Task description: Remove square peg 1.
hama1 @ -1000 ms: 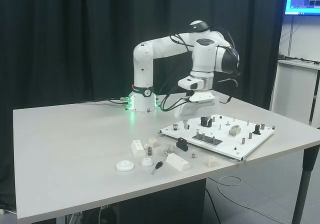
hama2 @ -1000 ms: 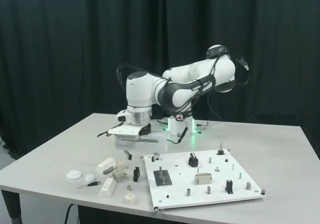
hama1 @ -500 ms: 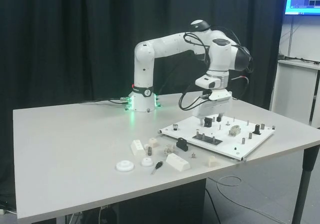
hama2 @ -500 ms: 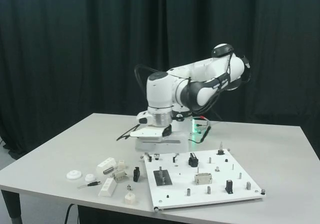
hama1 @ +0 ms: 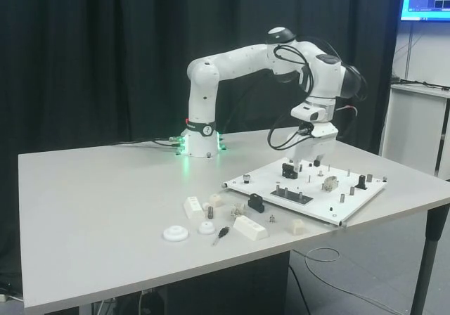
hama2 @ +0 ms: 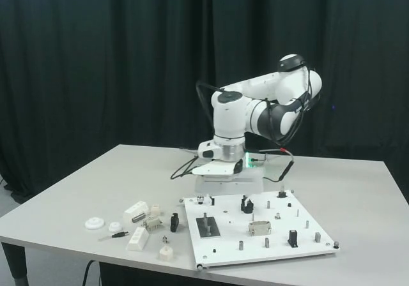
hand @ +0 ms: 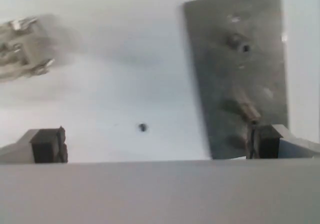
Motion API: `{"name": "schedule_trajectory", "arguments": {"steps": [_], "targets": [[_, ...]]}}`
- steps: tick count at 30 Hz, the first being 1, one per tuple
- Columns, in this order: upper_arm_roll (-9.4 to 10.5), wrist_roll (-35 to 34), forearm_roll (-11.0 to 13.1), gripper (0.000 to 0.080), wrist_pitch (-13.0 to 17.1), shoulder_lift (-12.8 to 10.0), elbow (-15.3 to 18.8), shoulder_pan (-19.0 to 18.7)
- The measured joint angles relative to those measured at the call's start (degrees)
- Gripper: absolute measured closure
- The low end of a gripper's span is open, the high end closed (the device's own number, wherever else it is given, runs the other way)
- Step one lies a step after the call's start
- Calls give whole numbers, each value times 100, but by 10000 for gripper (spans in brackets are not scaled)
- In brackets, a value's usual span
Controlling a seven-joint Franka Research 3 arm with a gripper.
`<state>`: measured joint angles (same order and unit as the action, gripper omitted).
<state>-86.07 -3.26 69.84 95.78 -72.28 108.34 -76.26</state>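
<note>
The grey table (hama1: 91, 188) carries everything, and my white arm (hama1: 232, 58) reaches out from its green-lit base to hang over the white board (hama2: 223, 248). I place everything else by that board.

My claw (hand: 156, 143) hovers above the board, over the part nearest my base, touching nothing. It is spread wide and holds nothing. One black fingertip (hand: 47, 145) is over bare board. The other sits just at the edge of the grey plate (hand: 235, 74).

That grey plate lies flat on the board, along the side that faces the loose parts. Two small pegs (hand: 246, 111) stand upright on it, one close to my fingertip and one further along the plate. I cannot tell which of them is square peg 1, nor make out their shapes.

A metal connector (hand: 22, 46) sits on the board's middle, well apart from the plate. Just beside the board, on the table, lie scattered small pieces (hama1: 232, 216), white and black.
</note>
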Motion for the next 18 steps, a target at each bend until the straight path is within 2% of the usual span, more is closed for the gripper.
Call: {"name": "schedule_trajectory", "arguments": {"steps": [5,18], "targets": [[-8,0,-57,3,50,19,160,-245],[24,-64,-13,3,232,25,726,-865]]}}
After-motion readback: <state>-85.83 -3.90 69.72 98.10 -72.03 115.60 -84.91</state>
